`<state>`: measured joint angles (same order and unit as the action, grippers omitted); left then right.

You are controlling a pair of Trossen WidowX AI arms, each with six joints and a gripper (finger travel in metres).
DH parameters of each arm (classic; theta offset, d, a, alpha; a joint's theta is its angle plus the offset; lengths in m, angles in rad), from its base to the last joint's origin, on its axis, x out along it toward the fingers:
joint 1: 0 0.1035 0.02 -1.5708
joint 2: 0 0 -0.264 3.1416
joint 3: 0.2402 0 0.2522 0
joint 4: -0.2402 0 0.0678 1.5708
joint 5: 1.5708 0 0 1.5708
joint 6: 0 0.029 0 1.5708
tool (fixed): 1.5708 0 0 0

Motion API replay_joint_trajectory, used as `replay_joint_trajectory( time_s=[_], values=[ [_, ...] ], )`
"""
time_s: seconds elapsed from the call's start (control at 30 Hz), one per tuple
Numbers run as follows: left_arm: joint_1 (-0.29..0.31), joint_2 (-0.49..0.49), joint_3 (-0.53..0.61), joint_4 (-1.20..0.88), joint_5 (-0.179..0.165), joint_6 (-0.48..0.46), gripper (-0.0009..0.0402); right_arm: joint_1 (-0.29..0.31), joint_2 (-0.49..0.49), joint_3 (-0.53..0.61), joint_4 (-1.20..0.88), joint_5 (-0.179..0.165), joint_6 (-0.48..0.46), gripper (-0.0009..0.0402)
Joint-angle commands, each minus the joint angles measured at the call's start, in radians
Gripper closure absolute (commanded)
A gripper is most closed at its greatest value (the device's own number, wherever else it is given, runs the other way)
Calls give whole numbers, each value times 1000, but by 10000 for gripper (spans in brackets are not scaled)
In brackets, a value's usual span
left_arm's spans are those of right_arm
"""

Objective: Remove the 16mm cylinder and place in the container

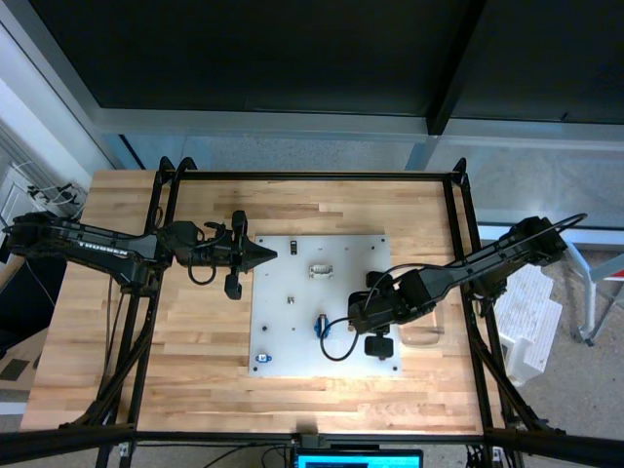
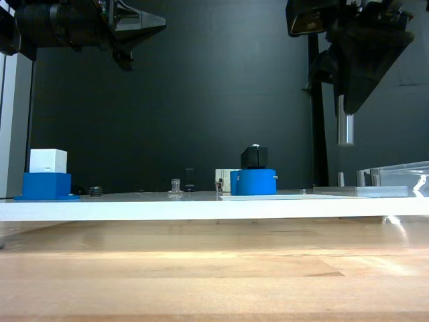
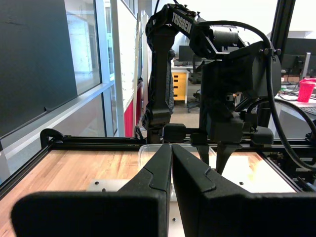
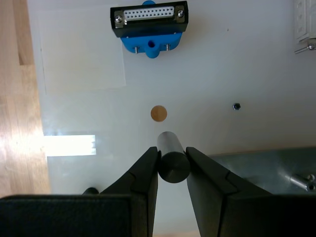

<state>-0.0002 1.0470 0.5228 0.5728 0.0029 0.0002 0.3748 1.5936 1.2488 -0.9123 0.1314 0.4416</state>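
Pose: right arm extended over the white task board point(image 1: 292, 322), right gripper point(image 4: 172, 151) pointed down.
Grip: 16mm cylinder point(image 4: 173, 165) clamped between narrowed fingers.
Cylinder: held above the board near a round hole point(image 4: 158, 113), long axis upright; smooth silver-grey metal.
Container point(image 2: 402, 176): clear plastic, at the board's right edge.
Left gripper point(image 1: 261, 253): held level at the board's left edge, fingers pressed together.

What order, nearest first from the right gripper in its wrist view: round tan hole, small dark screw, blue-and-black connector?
1. Hole, just past the right gripper's 16mm cylinder.
2. Screw, off sideways.
3. Connector, farthest ahead.
Left gripper parked above board's left edge.
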Motion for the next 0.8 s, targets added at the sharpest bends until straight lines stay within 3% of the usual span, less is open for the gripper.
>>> replay_joint_trajectory(
  time_s=[0.03, 0.8],
  values=[
    [0, 0, 0, 0, 0, 0, 393, 3, -6, 1, -5, 1, 0, 387],
    [0, 0, 0, 0, 0, 0, 393, 23, -57, -39, -19, 1, 5, 387]
  ],
)
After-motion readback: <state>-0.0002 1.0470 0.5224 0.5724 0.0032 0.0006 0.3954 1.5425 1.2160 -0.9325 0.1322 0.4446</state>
